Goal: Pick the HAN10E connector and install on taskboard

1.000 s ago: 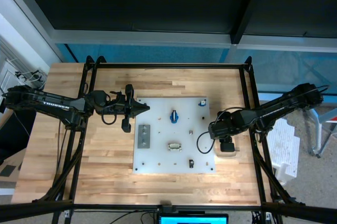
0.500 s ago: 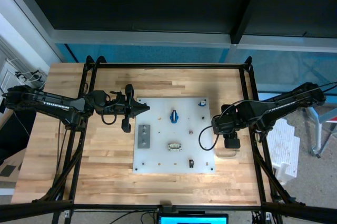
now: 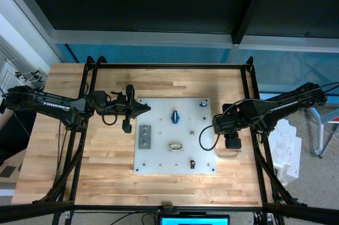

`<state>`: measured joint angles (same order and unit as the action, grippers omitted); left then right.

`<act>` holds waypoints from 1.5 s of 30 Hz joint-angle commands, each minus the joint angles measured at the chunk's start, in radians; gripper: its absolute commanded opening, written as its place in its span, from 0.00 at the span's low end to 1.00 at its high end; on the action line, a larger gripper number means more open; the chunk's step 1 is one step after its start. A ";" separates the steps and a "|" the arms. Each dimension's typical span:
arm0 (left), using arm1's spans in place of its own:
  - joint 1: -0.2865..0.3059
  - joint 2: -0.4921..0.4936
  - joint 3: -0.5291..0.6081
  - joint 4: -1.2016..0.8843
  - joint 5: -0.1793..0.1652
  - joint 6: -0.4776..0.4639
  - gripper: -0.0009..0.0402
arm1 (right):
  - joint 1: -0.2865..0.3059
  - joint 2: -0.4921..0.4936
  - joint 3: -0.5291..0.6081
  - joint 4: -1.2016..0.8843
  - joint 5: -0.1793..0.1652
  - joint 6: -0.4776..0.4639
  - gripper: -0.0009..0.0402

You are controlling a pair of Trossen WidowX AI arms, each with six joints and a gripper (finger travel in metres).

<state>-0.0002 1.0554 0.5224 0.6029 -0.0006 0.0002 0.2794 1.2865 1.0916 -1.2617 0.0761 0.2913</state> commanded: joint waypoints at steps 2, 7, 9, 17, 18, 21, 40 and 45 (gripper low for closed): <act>0.000 0.000 0.000 0.000 0.000 0.000 0.02 | 0.000 0.086 0.072 0.013 0.001 0.014 0.12; 0.000 0.000 0.000 0.000 0.000 0.000 0.02 | 0.001 0.212 0.189 0.019 0.002 0.019 0.12; 0.000 0.000 0.000 0.000 0.000 0.000 0.02 | 0.001 0.266 0.240 0.025 0.002 0.027 0.12; 0.000 0.000 0.000 0.000 0.000 0.000 0.02 | 0.000 0.451 0.430 0.035 0.002 0.039 0.12; 0.000 0.000 0.000 0.000 0.000 0.000 0.02 | 0.001 0.473 0.450 0.035 0.002 0.041 0.12; 0.000 0.000 0.000 0.000 0.000 0.000 0.02 | 0.000 0.525 0.505 0.035 0.002 0.041 0.12; 0.000 0.000 0.000 0.000 0.000 0.000 0.02 | 0.000 0.803 0.829 -0.012 0.000 0.031 0.12; 0.000 0.000 0.000 0.000 0.000 0.000 0.02 | 0.000 0.846 0.871 -0.011 0.000 0.016 0.12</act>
<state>-0.0002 1.0550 0.5228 0.6025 -0.0006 0.0002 0.2790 2.1242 1.9560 -1.2728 0.0757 0.3141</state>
